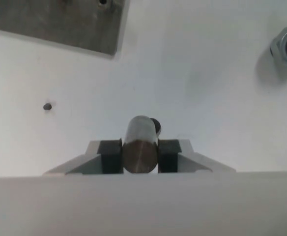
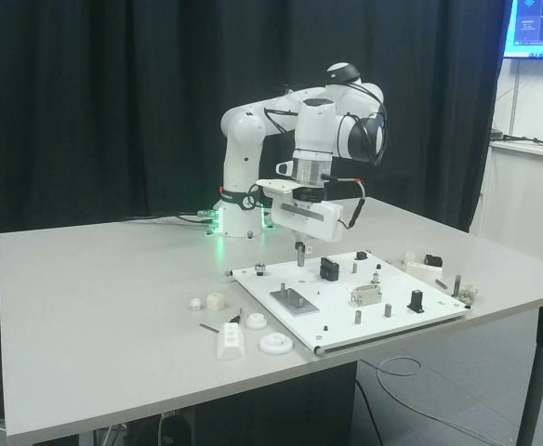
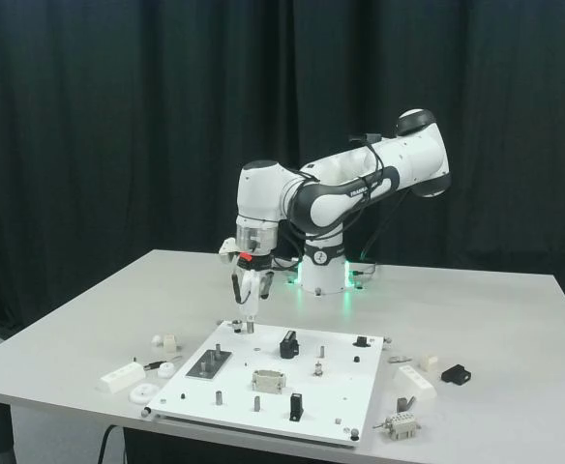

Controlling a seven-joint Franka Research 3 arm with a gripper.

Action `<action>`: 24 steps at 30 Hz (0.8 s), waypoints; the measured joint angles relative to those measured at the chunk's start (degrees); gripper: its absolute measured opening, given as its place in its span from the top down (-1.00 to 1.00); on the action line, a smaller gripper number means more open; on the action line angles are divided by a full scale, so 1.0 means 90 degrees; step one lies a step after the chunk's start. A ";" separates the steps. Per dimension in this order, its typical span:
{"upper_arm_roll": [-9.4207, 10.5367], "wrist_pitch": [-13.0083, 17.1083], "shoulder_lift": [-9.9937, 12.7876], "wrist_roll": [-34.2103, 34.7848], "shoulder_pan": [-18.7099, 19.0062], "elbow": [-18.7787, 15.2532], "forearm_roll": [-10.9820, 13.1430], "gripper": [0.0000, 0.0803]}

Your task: Place round peg 4.

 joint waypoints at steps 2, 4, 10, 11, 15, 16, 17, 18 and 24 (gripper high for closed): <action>0.0018 0.0037 0.0000 0.0000 -0.0003 0.0000 0.0000 0.63; 0.0039 0.0101 0.0000 -0.0003 -0.0006 0.0000 0.0000 0.63; 0.0093 0.0407 0.0002 -0.0138 -0.0025 -0.0004 -0.0004 0.63; 0.0100 0.0468 0.0002 -0.0176 -0.0033 -0.0007 -0.0010 0.63; 0.0116 0.0713 0.0002 -0.0385 -0.0087 -0.0021 -0.0069 0.63; 0.0116 0.0765 0.0002 -0.0452 -0.0106 -0.0026 -0.0083 0.63; 0.0117 0.0813 0.0002 -0.0531 -0.0127 -0.0032 -0.0093 0.63; 0.0117 0.0864 0.0002 -0.0612 -0.0151 -0.0040 -0.0104 0.63; 0.0117 0.1064 0.0002 -0.0918 -0.0338 -0.0076 -0.0123 0.63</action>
